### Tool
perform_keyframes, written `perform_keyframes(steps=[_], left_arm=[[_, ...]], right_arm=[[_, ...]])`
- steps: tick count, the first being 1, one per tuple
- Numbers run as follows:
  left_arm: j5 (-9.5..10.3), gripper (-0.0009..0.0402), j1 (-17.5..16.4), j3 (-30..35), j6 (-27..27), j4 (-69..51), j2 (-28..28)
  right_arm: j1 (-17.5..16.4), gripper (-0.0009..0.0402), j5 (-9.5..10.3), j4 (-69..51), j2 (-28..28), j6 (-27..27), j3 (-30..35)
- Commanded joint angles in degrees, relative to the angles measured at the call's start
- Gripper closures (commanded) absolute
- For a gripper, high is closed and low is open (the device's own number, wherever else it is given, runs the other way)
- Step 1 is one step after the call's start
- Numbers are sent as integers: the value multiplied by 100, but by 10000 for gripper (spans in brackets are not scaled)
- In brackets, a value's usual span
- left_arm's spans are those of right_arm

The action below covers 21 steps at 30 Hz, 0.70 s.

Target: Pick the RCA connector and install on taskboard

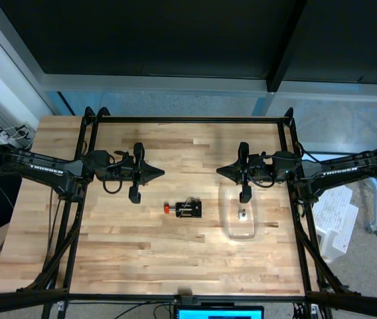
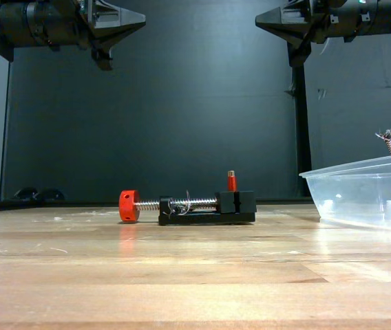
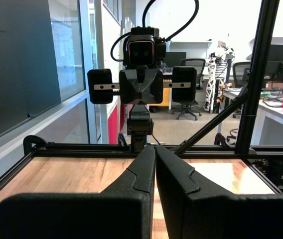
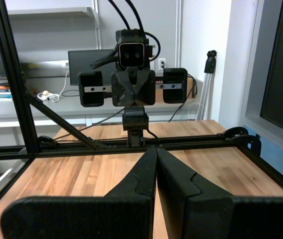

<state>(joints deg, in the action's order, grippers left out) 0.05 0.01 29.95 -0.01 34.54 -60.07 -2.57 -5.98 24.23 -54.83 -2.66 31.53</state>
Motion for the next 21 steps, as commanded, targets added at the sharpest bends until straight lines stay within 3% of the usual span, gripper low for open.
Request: perform_keyframes(steps=[1, 21], left_arm=[[-2, 393, 0, 0, 0, 0, -2], [-2, 393, 0, 0, 0, 0, -2]], right_arm=[[-4, 393, -66, -708, 50, 0, 225], [-236, 393, 4, -6057, 39, -494, 2138]])
